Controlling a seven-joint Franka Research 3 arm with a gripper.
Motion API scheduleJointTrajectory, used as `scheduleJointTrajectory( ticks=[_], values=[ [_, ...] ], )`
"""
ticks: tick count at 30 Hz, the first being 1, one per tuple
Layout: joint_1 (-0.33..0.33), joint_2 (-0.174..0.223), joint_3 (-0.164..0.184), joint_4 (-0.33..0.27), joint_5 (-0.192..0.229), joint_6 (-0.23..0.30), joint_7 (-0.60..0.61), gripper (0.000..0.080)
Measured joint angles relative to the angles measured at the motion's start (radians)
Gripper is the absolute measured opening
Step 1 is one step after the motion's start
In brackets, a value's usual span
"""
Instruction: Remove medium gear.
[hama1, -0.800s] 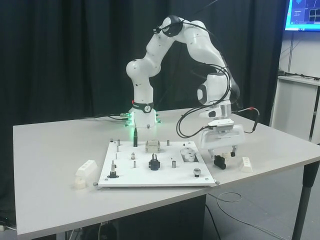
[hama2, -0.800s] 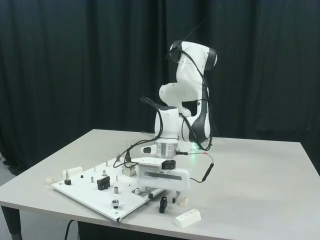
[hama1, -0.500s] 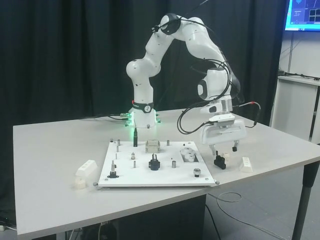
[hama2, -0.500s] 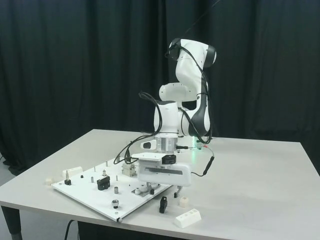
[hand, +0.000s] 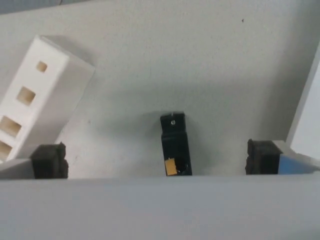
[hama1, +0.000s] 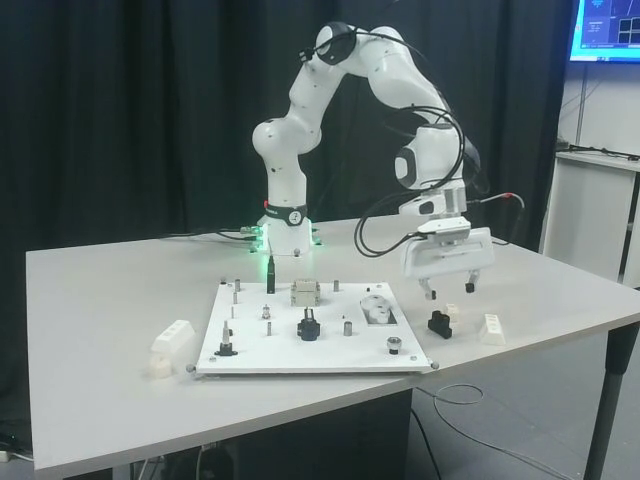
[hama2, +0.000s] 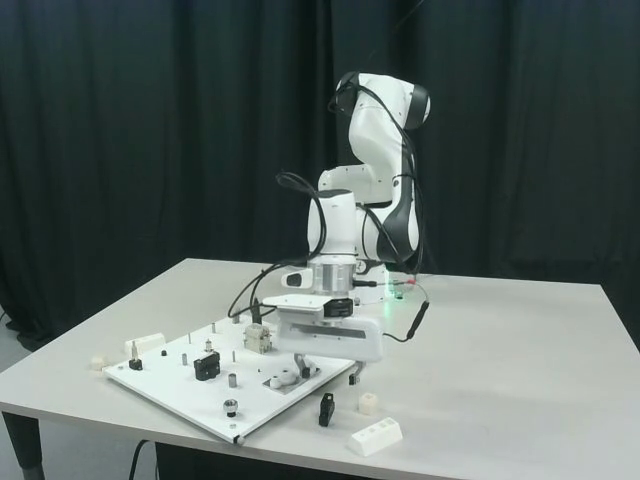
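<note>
End effector (hama1: 449, 290) hangs wide-open & empty above black part (hama1: 439, 323) on bench (hama1: 100, 290); should likely swing over to board (hama1: 250, 350), centring on gear w/ fingers wide.

The arm (hama1: 385, 75) is built of smooth, rounded white shells with black bands at the joints. Its base column (hama1: 285, 215) carries a black ring with small white lettering, and green light glows around its foot. Black cables (hama1: 385, 215) run loose along the upper links and hang in loops near the wrist. A grey metal ring (hama2: 330, 272) sits above the broad, flat white hand body (hama2: 330, 340). Two short black fingertips (hand: 49, 161) with blocky pads project from it.
</note>
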Motion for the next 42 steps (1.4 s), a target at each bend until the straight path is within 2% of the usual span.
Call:
scheduleJointTrajectory(
  ticks=[9,36,42],
  values=[
    [0.000,-0.008,-0.004,0.000,-0.028,-0.004,0.027,0.0800],
    [-0.001,-0.023,-0.027,0.005,-0.030,-0.038,0.063,0.0800],
    [-0.001,-0.025,-0.039,0.008,-0.039,-0.067,0.071,0.0800]
  ],
)
